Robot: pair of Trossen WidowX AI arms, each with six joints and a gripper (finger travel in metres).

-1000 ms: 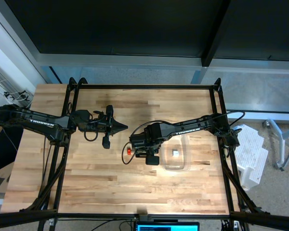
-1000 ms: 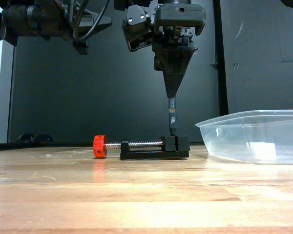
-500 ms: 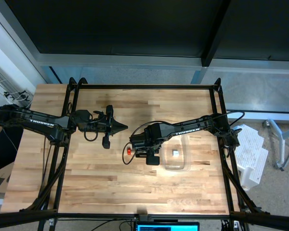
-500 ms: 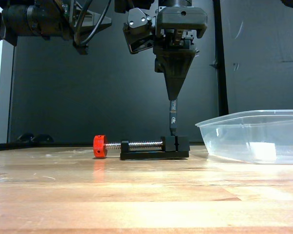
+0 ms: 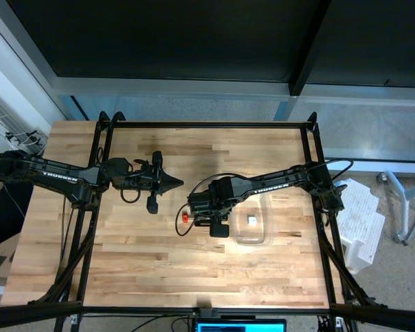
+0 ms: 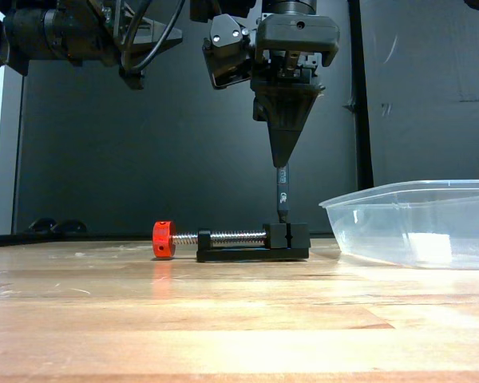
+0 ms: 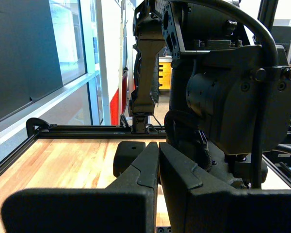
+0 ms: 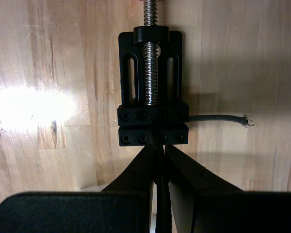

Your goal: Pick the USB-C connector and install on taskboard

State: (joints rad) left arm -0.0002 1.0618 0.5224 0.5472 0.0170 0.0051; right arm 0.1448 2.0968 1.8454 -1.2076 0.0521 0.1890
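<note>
- The right gripper (image 6: 280, 163) hangs point-down over the taskboard (image 6: 253, 242), at the end away from the red knob (image 6: 164, 239).
- Its fingers pinch the top of the connector (image 6: 282, 195), which stands upright between the fingertips and the block.
- The connector's lower tip meets the top of the taskboard's split end block. From the low view it looks to be touching, but we cannot tell whether it has gone into the slot.
- In the right wrist view the fingers line up with the block's centre and its screw, so the aim seems good to us.
- A frayed cord (image 8: 218, 118) lies on the table (image 6: 223, 319) beside the block. We cannot say whether it belongs to the connector.
- The left gripper (image 5: 178, 183) is held above the table well away from the taskboard, with its fingers pressed together on nothing.
- The clear tray (image 6: 367, 227) sits just beside the taskboard and holds a small white piece (image 6: 429, 247); neither plays a part here.
- We judge the pick done and the insertion in hand, so the task is near its end.
- The next move calls for a straight, gentle push down with the connector kept upright, then spreading the fingers and lifting clear.
- A tilt or sideways drift could jam the plug or shove the light block along the table.
</note>
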